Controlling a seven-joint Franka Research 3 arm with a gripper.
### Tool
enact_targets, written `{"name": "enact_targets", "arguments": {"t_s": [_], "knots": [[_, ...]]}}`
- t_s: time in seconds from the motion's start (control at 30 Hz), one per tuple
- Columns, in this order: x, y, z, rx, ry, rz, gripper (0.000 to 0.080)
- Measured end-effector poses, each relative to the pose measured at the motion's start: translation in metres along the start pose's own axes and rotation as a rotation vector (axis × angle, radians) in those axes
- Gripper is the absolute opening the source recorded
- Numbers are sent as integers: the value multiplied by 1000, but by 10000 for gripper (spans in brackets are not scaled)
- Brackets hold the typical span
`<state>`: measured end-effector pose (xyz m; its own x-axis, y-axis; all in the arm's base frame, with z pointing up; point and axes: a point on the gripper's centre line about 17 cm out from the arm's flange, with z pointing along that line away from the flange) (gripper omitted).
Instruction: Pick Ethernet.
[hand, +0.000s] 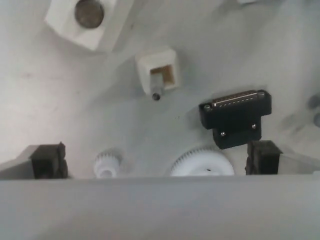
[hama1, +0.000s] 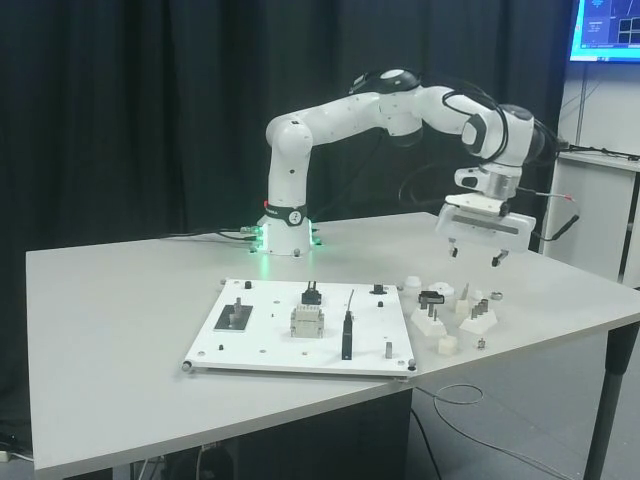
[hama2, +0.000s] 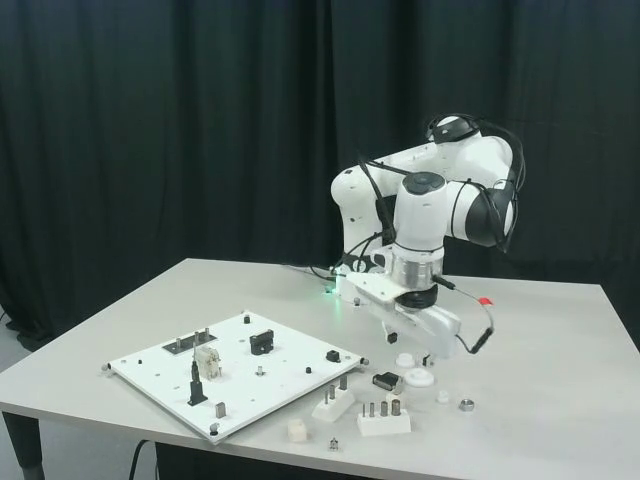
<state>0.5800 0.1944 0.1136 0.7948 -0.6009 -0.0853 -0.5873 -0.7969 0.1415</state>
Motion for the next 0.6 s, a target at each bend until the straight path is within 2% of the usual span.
{"name": "enact_targets", "arguments": {"t_s": [0.3, 0.6], "knots": [[-8, -4, 11, -7, -13, -185, 800], [-6, -4, 22, -26, 20, -211, 800]]}}
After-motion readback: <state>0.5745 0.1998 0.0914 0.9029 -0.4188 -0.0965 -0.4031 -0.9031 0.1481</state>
